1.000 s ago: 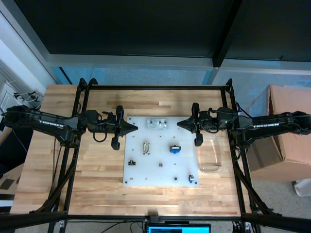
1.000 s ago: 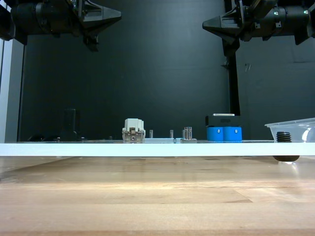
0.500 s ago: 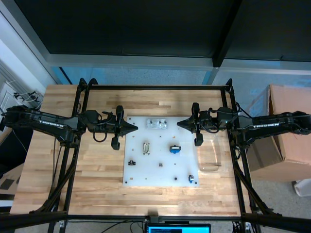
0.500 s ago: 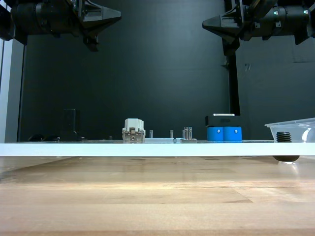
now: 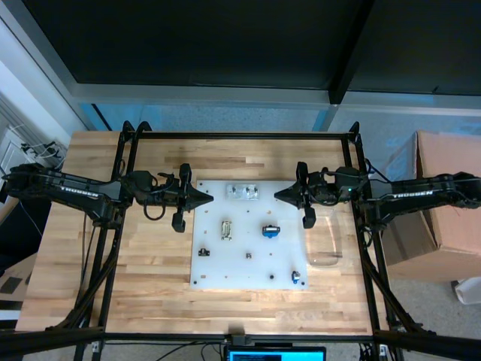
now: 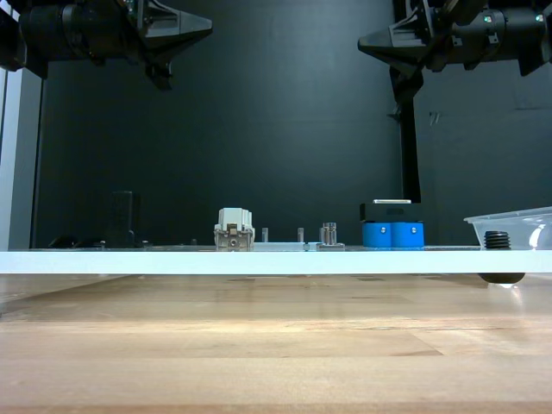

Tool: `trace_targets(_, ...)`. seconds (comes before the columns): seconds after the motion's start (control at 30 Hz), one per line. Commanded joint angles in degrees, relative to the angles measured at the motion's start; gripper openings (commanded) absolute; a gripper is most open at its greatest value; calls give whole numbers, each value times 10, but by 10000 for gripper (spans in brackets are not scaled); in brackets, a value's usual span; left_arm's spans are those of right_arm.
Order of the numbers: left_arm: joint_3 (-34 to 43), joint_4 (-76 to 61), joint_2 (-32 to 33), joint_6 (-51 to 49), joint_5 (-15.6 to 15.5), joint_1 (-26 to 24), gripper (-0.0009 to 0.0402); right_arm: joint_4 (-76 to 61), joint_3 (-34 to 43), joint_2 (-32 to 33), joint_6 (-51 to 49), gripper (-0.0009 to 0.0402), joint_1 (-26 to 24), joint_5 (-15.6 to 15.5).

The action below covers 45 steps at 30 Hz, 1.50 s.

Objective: Remove the RJ45 connector from the taskboard and place in the container

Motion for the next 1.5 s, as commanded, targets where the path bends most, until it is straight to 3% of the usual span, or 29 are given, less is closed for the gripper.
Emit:
trace_targets(0.03,0,0,0,0,0,0,0,-101,41,-1,0,0,19,20)
trace_targets(0.3,0,0,0,0,0,0,0,-355,161,1,18,0,119,143)
trace_targets(0.73,0,0,0,0,0,0,0,-593,292,57,128,0,266,227)
trace_targets(1.5,0,0,0,0,0,0,0,-863,575,285,198,0,325,221)
